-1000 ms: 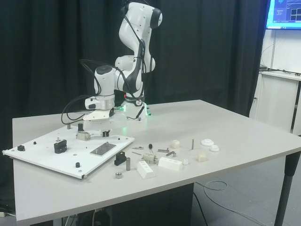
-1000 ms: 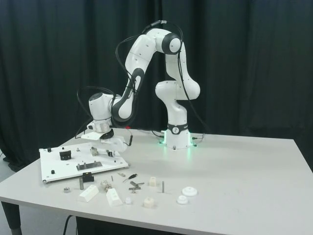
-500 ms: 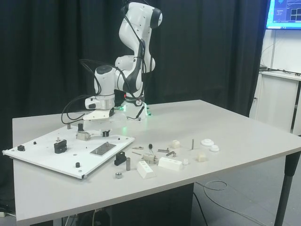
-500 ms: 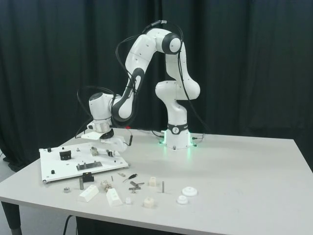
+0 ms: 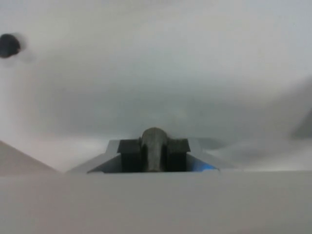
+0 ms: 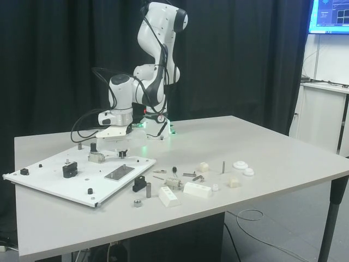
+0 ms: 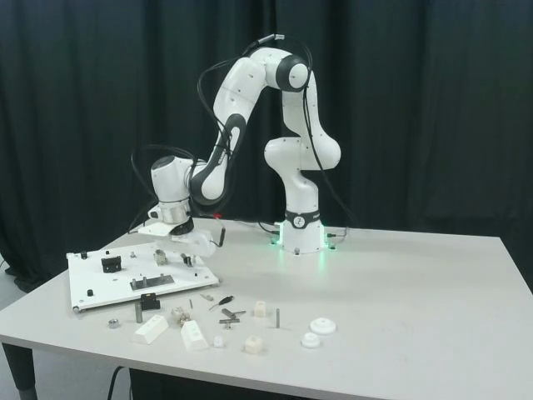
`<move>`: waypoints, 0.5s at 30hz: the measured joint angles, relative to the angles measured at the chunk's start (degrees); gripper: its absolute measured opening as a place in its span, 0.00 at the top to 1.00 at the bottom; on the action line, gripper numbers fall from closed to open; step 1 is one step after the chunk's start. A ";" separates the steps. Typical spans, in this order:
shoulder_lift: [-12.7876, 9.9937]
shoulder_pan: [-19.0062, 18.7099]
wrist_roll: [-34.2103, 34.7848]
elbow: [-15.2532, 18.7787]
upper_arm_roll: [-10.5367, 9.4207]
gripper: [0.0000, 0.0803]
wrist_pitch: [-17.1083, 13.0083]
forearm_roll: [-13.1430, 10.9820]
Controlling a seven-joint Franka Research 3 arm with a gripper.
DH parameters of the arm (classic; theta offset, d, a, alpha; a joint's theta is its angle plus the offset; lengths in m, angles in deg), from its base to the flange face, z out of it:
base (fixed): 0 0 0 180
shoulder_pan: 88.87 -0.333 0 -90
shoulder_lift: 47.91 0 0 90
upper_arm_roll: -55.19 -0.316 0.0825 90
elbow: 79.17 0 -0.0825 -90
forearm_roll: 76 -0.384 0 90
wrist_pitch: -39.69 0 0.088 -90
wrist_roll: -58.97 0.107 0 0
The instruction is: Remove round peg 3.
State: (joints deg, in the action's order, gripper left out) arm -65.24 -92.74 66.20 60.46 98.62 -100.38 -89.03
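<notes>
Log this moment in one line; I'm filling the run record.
step: peg removal | gripper: shut on round peg | position: above white board | table: loose parts

Black curtain (image 7: 433, 108) hangs in folds behind the grey surface (image 7: 416, 308), covering the whole back wall in both room views. First room view: lit screen (image 6: 330, 16) at upper right edge, white cabinet (image 6: 322, 112) beneath it. One black leg (image 6: 329, 224) of the surface shows at right. Cable (image 6: 256, 218) trails below the surface.
</notes>
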 joint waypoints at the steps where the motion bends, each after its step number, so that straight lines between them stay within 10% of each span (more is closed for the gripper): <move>1: 0.11 -0.03 0.00 0.01 0.08 0.87 0.08 0.02; 15: 1.91 -0.53 0.08 0.09 1.25 0.87 1.31 0.86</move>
State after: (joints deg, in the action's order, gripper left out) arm -63.32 -93.28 66.28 60.54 99.86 -99.07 -88.17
